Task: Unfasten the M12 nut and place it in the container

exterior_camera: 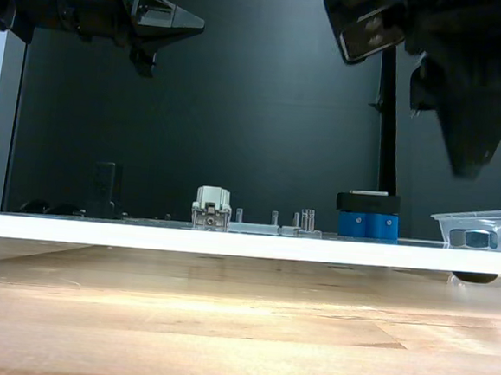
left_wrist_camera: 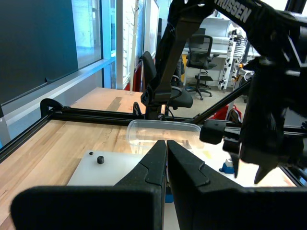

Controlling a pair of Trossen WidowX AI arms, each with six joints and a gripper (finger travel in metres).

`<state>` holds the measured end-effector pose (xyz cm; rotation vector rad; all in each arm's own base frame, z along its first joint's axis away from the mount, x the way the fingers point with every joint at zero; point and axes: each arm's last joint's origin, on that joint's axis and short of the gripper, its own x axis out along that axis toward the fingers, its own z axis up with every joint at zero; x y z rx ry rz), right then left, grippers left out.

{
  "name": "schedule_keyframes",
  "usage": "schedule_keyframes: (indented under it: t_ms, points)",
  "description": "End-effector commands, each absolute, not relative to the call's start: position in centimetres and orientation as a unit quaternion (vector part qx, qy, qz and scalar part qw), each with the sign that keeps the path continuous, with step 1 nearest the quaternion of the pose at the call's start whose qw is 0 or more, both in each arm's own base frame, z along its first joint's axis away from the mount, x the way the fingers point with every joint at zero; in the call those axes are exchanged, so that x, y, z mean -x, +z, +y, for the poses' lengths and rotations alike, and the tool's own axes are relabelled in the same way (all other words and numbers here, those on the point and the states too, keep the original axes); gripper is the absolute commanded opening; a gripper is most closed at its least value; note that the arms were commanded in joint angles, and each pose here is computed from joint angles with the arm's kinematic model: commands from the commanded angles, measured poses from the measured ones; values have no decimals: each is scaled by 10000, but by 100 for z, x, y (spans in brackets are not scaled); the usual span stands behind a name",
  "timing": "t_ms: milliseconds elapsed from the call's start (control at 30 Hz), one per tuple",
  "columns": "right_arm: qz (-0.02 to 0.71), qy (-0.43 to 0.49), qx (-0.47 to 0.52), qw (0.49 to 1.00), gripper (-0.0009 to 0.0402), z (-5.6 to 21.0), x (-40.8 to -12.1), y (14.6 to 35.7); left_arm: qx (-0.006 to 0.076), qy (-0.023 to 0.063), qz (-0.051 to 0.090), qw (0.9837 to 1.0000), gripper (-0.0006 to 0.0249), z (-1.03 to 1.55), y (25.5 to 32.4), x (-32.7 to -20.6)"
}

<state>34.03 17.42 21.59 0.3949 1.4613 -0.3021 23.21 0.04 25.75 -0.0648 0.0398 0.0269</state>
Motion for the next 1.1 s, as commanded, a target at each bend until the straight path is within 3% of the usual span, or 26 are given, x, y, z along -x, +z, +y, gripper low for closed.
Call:
schedule_keyframes:
  t_ms: [33,200,433,800,1100]
  points:
    - [6620,-1275,-1657,7197,221,1770,-3447,2060,324,132,197,9992,0,4,2576,-2321]
    - [6714,-1201,-1511,7155,258,1803,-3494,1911,324,134,199,9992,0,5,2575,-2321]
    - [6749,-1229,-1465,7127,248,1801,-3466,1851,324,134,195,9992,0,5,2576,-2321]
    - [6779,-1220,-1414,7110,174,1789,-3437,1762,324,134,197,9992,0,4,2576,-2321]
    - [6776,-1145,-1370,7135,76,1791,-3441,1759,324,136,197,9992,0,5,2576,-2321]
